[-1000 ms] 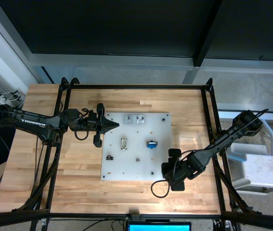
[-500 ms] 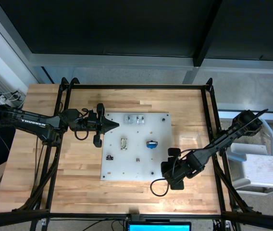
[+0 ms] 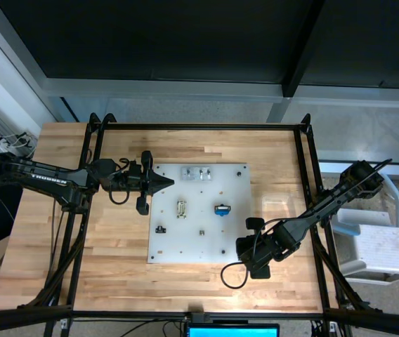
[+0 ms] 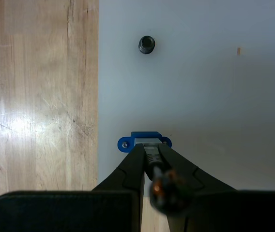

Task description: Remove the rj45 connector and place it in the container

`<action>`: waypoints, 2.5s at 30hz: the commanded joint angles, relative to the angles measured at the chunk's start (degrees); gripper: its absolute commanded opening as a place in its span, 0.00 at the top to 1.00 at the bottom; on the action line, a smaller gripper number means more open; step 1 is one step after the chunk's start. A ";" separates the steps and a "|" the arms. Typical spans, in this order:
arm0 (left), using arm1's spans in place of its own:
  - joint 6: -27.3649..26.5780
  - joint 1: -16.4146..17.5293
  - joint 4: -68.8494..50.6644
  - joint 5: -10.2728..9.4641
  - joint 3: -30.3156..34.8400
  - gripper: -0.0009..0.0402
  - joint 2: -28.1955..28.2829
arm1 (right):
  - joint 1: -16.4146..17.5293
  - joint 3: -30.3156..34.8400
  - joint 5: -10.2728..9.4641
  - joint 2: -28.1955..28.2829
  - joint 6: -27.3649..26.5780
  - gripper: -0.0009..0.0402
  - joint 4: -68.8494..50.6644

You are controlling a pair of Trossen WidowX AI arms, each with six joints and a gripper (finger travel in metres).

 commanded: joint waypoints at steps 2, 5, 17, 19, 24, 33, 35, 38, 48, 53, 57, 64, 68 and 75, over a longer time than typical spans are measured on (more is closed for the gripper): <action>0.00 0.00 0.00 0.00 0.00 0.98 0.00 | 0.00 0.07 0.48 0.00 0.31 0.98 0.59; 0.02 0.00 0.00 0.00 0.00 0.98 0.02 | 0.00 0.07 0.48 0.00 0.33 0.98 0.59; 0.00 0.00 0.00 0.00 0.00 0.98 0.00 | 0.35 1.49 -0.11 -0.31 0.31 0.98 -0.15; 0.00 0.02 0.02 0.00 0.00 0.98 0.00 | 0.44 2.12 -0.11 -0.57 0.28 0.98 -0.94; 0.00 0.00 0.00 0.00 0.00 0.98 0.00 | 0.50 4.13 -0.09 -1.57 0.28 0.98 -3.91; 0.00 0.00 0.00 0.00 0.00 0.98 0.00 | 0.48 6.64 -0.11 -5.79 0.74 0.98 -8.94; 0.00 0.02 0.00 0.00 0.00 0.98 0.02 | 0.48 6.58 -0.15 -6.64 0.74 0.98 -9.77; 0.00 0.02 0.00 0.00 0.00 0.98 0.02 | 0.48 6.49 -0.15 -7.30 0.74 0.98 -10.14; 0.00 0.00 0.00 0.00 0.00 0.98 0.00 | 0.46 3.76 -1.01 -9.77 0.96 0.98 -9.81; 0.00 0.02 0.00 0.00 0.00 0.98 0.00 | 0.42 -0.11 -1.01 -13.33 1.33 0.98 -9.88; 0.00 0.02 0.00 0.00 0.00 0.98 0.02 | 0.42 -3.74 -1.07 -16.72 2.32 0.98 -10.03; 0.00 0.00 0.00 0.00 0.00 0.98 0.00 | 0.44 -10.67 -1.66 -24.02 4.55 0.98 -10.10; 0.00 0.00 0.00 0.00 0.00 0.98 0.00 | 0.50 -14.32 -2.80 -27.47 5.57 0.98 -10.32; 0.00 0.00 0.00 0.00 0.00 0.98 0.02 | 0.52 -19.89 -4.26 -32.87 7.39 0.98 -11.61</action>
